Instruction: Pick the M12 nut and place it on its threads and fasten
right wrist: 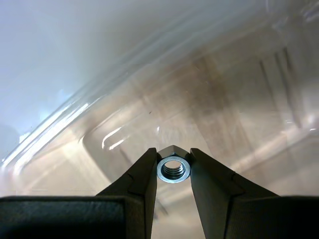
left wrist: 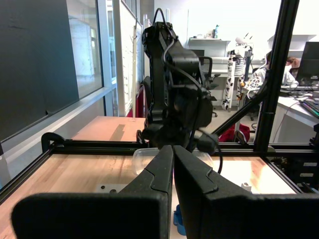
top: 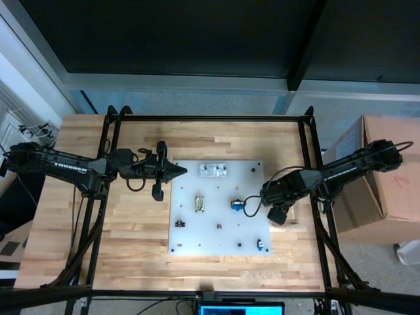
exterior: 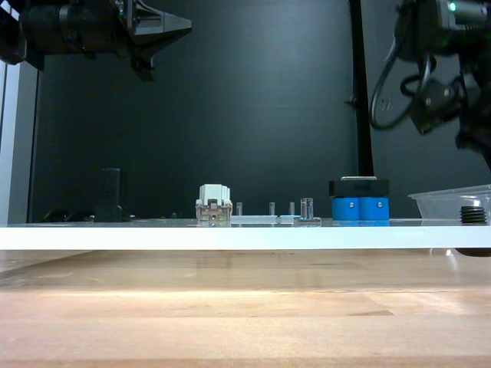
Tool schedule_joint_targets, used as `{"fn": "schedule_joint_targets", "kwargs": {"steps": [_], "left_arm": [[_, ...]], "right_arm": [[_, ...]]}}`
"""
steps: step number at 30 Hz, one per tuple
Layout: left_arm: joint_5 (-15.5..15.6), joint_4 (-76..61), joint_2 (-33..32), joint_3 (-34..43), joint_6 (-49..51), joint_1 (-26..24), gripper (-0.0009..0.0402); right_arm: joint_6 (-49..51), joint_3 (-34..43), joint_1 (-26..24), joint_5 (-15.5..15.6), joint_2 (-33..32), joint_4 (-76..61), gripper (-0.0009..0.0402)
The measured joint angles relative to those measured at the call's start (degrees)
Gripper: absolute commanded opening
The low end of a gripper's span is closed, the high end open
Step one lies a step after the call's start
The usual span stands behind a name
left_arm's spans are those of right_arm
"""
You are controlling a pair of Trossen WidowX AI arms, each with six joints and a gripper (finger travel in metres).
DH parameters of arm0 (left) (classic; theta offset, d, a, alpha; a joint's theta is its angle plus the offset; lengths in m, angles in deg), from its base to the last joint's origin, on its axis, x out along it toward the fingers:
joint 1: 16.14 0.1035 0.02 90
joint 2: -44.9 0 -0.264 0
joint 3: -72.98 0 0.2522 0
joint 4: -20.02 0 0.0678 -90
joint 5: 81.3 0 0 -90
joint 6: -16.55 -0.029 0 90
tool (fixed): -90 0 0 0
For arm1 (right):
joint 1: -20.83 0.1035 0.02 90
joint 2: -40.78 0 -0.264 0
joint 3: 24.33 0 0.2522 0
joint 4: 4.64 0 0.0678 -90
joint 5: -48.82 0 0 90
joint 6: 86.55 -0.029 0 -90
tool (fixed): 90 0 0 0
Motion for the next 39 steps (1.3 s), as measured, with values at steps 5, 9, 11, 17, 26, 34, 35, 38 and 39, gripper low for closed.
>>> {"fn": "schedule_joint_targets", "kwargs": {"steps": [5, 9, 11, 17, 26, 34, 35, 38, 39], "left_arm": [[0.0, 0.0, 0.0, 0.0, 0.0, 0.0, 0.0000], [0.0, 0.0, 0.0, 0.0, 0.0, 0.0, 0.0000], [0.0, 0.0, 0.0, 0.0, 0.0, 0.0, 0.0000], [0.0, 0.0, 0.0, 0.0, 0.0, 0.0, 0.0000], [0.0, 0.0, 0.0, 0.0, 0.0, 0.0, 0.0000], [0.0, 0.0, 0.0, 0.0, 0.0, 0.0, 0.0000], [0.0, 0.0, 0.0, 0.0, 0.0, 0.0, 0.0000], [0.0, 0.0, 0.0, 0.0, 0.0, 0.0, 0.0000], [0.0, 0.0, 0.0, 0.0, 0.0, 0.0, 0.0000]], "right_arm": [[4.0, 4.2, 1.0, 0.0, -0.3, -1.6, 0.0032], [4.9, 6.6, 2.3, 0.0, -2.0, -2.9, 0.0031], [6.2, 7.8, 2.9, -0.1, -3.1, -3.2, 0.0032], [19.7, 13.2, 5.7, -0.3, -7.7, -3.3, 0.0032], [46.9, 23.4, 10.0, -0.2, -16.6, -3.3, 0.0032], [63.4, 34.1, 12.0, -0.3, -26.4, -4.2, 0.0031], [66.2, 35.5, 12.2, -0.3, -27.6, -4.3, 0.0031], [73.9, 39.8, 13.0, -0.2, -31.4, -5.5, 0.0031], [76.3, 41.2, 13.1, -0.3, -32.6, -5.8, 0.0032]]}}
